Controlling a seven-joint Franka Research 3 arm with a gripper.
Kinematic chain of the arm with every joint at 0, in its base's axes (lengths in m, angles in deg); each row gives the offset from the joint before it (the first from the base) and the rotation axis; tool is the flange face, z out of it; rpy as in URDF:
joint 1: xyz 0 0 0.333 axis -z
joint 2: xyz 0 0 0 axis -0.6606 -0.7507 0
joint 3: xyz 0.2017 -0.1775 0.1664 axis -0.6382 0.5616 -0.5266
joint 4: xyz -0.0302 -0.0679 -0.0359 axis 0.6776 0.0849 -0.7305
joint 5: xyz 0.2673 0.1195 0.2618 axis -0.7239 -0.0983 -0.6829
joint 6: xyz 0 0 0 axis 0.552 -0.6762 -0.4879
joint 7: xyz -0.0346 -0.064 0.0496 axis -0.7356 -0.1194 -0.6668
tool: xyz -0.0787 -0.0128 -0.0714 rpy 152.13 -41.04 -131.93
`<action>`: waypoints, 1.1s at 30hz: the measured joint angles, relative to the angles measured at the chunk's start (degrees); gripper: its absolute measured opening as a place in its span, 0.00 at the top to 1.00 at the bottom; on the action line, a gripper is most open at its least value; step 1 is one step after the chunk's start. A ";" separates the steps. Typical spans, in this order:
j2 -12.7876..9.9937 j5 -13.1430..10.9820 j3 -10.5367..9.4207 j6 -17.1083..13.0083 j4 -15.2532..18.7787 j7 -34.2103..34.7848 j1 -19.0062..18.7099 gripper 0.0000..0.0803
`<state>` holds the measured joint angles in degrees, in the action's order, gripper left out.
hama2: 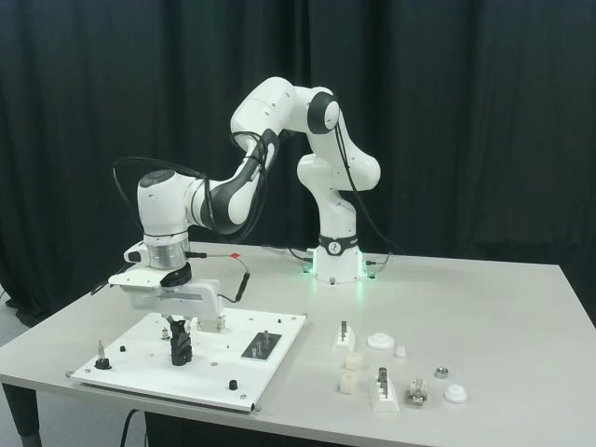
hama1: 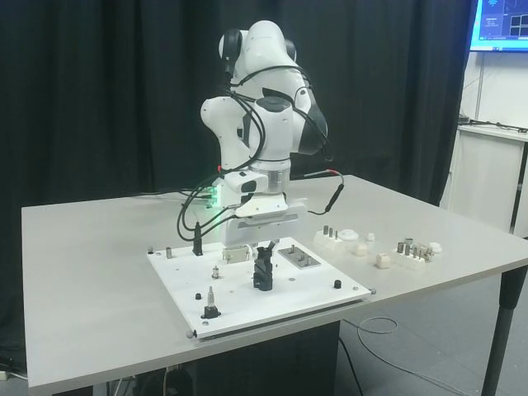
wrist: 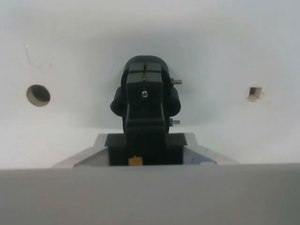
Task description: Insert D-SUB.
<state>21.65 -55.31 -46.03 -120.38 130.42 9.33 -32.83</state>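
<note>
Looking down past the fingertips, the wrist view shows the gripper [wrist: 145,140] clamped on the D-SUB connector [wrist: 145,93], a black hooded plug with two thumbscrews projecting from one side, held just above the white board [wrist: 70,56]. A round hole [wrist: 38,95] and a small square recess [wrist: 254,93] sit well apart on either side of the plug; the receptacle itself is hidden beneath the plug body. In the first room view, the arm [hama1: 264,107] reaches down over the board [hama1: 330,301], and the plug [hama1: 263,272] stands upright near the board's middle, close beside a grey plate [hama1: 299,257]; whether it already touches the surface cannot be told. The second room view confirms the plug [hama2: 179,346] below the wrist, with loose white parts [hama2: 382,341] lying on the grey table [hama2: 484,317] well apart. Judged risk: with the mating face concealed, a slight offset or tilt could jam the shell on the receptacle rim, and continued downward force could bend pins or shift the plug within the grip.
</note>
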 joint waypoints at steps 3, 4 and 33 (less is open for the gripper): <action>0.02 -0.26 0.06 -0.04 0.05 -0.80 0.00 0.81; 0.02 -0.39 0.09 -0.06 0.07 -1.02 0.00 0.81; 0.07 -2.06 0.87 -0.47 0.38 -1.56 -0.42 0.81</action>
<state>21.71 -57.37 -45.16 -120.85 130.80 7.77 -33.25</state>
